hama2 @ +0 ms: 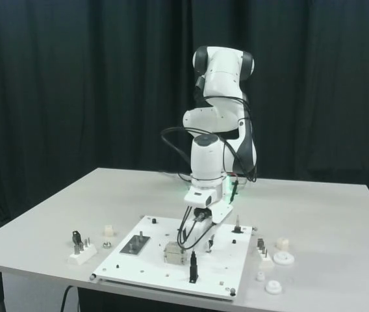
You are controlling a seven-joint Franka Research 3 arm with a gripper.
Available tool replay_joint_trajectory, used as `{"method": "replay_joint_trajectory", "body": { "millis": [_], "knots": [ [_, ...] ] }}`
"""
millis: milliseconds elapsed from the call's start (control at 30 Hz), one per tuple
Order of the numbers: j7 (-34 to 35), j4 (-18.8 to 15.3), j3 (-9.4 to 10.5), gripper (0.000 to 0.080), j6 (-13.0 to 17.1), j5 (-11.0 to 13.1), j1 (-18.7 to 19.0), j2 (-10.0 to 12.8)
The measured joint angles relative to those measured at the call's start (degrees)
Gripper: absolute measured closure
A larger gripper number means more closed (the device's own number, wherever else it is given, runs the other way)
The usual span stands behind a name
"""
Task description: Insert BNC.
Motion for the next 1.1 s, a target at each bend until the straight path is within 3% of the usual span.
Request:
{"method": "replay_joint_trajectory", "body": {
  "millis": [1100],
  "knots": [
    [-12.1,0.0,0.02,0.068,0.0,0.0,0.0,0.0]
  ]
}}
